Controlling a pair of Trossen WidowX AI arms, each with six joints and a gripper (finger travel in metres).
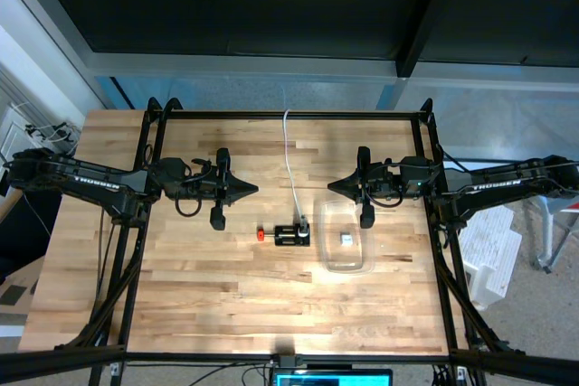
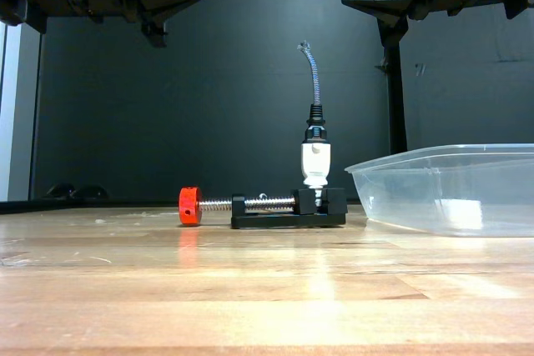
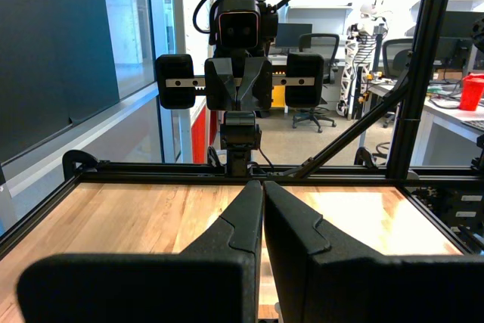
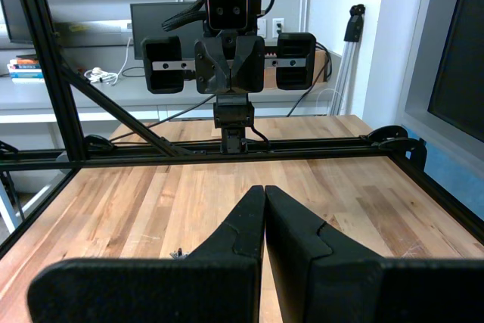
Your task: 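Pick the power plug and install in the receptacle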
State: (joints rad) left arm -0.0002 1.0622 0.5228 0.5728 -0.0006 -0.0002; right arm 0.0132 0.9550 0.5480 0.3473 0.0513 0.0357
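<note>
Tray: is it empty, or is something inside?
Not empty: a small whitish cube lies inside the tray. The left hand and right hand hang shut high above the table.

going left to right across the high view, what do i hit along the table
left gripper (shut, raised) → red-orange knob → receptacle → clear tray holding a whitish cube. Not placed: right gripper, shut and raised, overlapping the tray's span.
</note>
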